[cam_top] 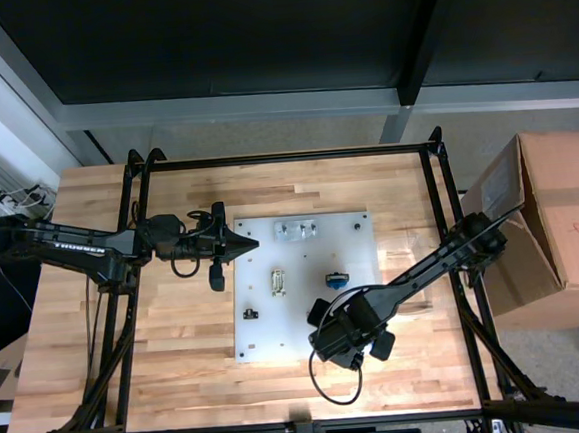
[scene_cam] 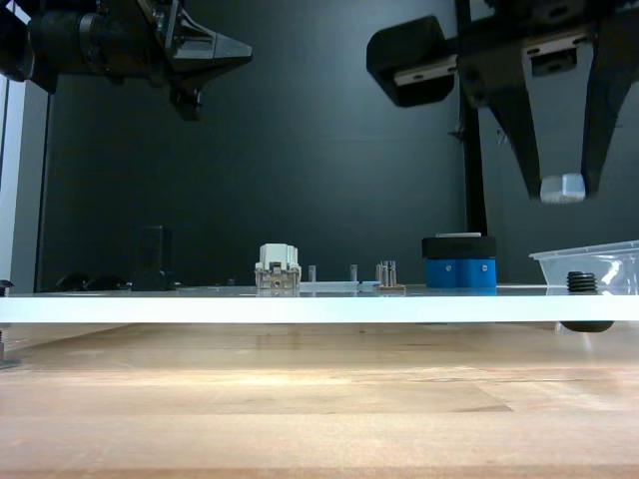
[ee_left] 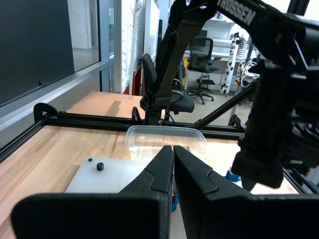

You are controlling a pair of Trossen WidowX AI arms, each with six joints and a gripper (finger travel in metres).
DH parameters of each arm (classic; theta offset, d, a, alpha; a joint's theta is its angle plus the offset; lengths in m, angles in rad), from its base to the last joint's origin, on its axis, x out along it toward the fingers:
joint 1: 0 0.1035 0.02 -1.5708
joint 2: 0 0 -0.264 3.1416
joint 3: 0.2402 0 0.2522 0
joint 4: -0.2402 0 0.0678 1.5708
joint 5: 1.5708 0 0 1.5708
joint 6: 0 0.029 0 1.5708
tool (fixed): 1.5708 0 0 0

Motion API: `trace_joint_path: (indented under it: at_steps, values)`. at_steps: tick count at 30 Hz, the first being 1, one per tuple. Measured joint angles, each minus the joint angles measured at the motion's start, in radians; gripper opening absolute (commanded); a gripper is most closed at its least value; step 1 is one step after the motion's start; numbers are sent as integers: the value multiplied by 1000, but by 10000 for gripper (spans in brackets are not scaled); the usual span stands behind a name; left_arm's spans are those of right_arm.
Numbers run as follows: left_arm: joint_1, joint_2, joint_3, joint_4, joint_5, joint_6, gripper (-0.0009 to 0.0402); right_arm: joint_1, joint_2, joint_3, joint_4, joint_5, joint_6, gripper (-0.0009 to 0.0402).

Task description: Pick the M12 nut and place it on its threads and fasten

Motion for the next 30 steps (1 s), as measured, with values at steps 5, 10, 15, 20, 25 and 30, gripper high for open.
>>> trace_joint_path:
  at_steps: [5, 10, 15, 20, 25, 30]
  values:
    - [0, 0, 0, 0, 0, 0, 0, 7, 19, -18, 33, -10, 0, 12]
    - [0, 0, 0, 0, 0, 0, 0, 10, 24, -39, 34, -10, 0, 12]
    - [0, 0, 0, 0, 0, 0, 0, 10, 24, -53, 41, -10, 0, 12]
    - [0, 0, 0, 0, 0, 0, 0, 10, 24, -77, 70, -10, 0, 12]
    - [0, 0, 0, 0, 0, 0, 0, 8, 24, -100, 86, -10, 0, 12]
    - [0, 0, 0, 0, 0, 0, 0, 7, 23, -105, 88, -10, 0, 12]
